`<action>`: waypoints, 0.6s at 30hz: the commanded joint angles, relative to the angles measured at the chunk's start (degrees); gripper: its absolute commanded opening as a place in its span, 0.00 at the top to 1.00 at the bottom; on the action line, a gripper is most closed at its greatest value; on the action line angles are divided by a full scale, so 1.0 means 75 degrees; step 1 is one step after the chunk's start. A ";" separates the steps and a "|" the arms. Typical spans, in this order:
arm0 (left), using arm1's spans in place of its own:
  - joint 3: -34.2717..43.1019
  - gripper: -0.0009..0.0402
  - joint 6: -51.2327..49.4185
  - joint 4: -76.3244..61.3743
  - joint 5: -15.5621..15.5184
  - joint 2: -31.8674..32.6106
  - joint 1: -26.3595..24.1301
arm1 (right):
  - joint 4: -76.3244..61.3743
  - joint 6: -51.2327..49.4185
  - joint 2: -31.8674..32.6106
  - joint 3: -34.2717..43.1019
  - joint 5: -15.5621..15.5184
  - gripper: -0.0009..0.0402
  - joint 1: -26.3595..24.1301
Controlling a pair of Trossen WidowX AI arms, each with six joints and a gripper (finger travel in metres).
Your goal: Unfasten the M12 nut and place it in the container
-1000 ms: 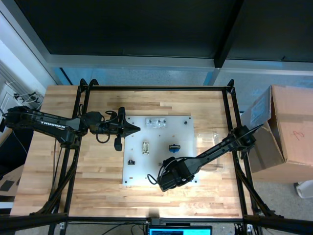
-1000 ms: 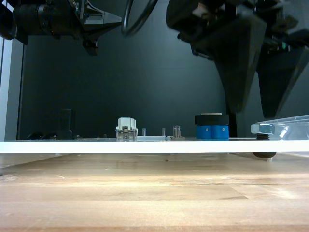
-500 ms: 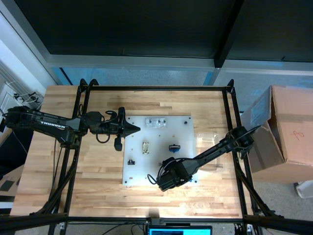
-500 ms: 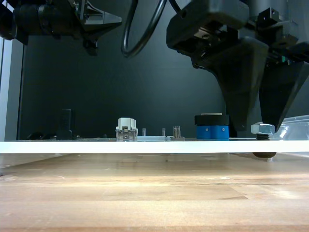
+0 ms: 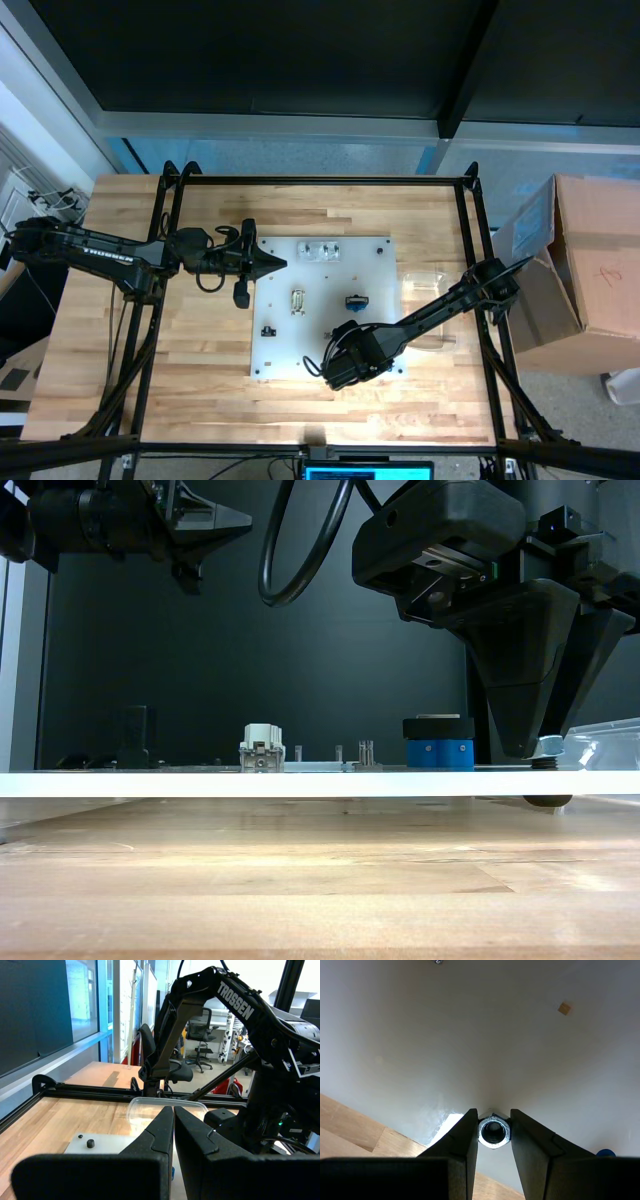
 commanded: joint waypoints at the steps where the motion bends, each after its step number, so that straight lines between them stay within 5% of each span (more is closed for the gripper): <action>1: 0.0000 0.98 0.0000 0.0000 0.0000 0.0003 0.0000 | 0.0064 -0.0140 -0.0003 0.0003 0.0026 0.98 0.0000; 18: 0.0000 0.98 0.0000 0.0003 0.0000 0.0003 0.0000 | 0.0038 -0.0507 -0.0329 0.0006 0.0219 0.97 0.0000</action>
